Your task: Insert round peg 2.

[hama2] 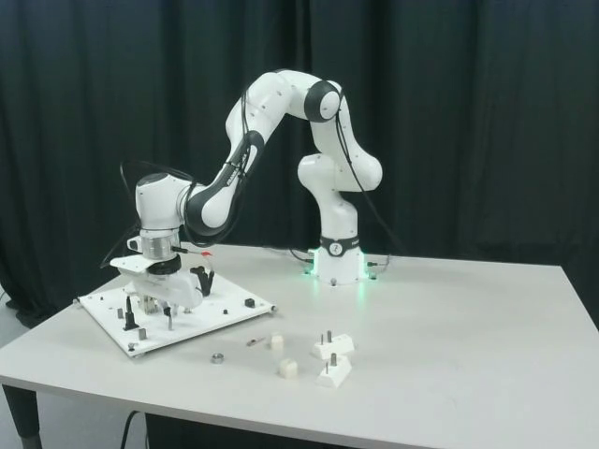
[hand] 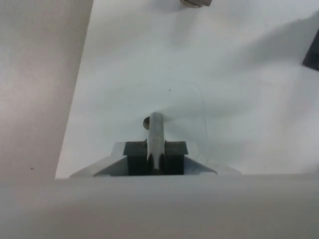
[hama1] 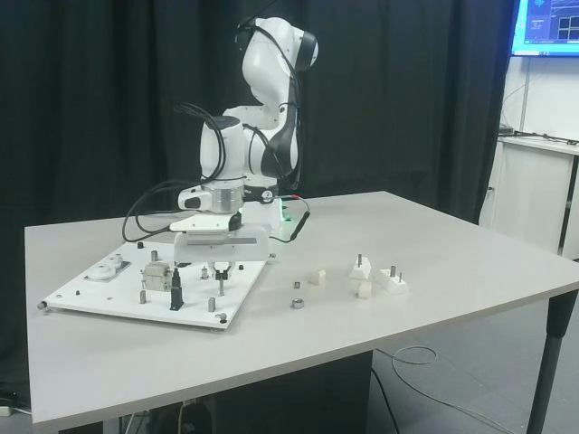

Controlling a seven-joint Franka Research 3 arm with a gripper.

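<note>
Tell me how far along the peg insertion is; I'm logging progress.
Done: the gripper is shut on the round peg and has it over the white board. In hand: the peg's tip sits right beside a small dark hole, seen from the wrist. Left: whether the tip has entered cannot be told; pushing it down and letting go remain.

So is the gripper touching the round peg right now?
Touching. The wrist view shows the gripper shut on the round peg, with its black fingers pressed against either side.
</note>
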